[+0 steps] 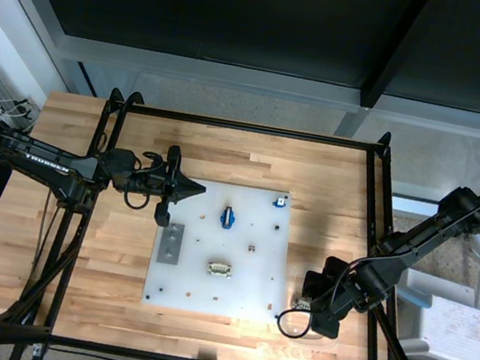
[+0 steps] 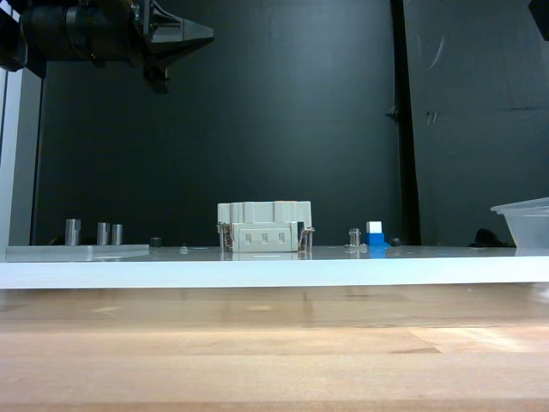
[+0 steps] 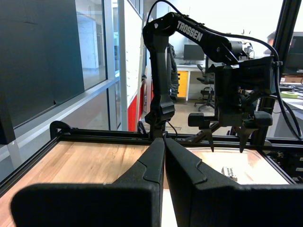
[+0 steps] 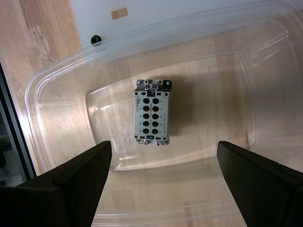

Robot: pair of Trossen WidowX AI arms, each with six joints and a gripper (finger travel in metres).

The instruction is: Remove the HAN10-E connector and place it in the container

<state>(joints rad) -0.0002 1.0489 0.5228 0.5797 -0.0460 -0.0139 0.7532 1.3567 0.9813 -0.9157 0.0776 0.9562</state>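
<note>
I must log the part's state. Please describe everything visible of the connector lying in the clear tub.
The HAN10-E connector is a pale grey rectangular block with two rows of dark holes and metal ends. It lies flat, holes up, in the container, free of both grippers: the open right gripper hangs above it, the shut left gripper hovers high by the board.

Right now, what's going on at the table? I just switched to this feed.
The connector already lies flat in the container. The right end effector hangs open above it, holding nothing. The left end effector is shut and empty, held high near the far left corner of the board. A pale housing sits on the board.
</note>
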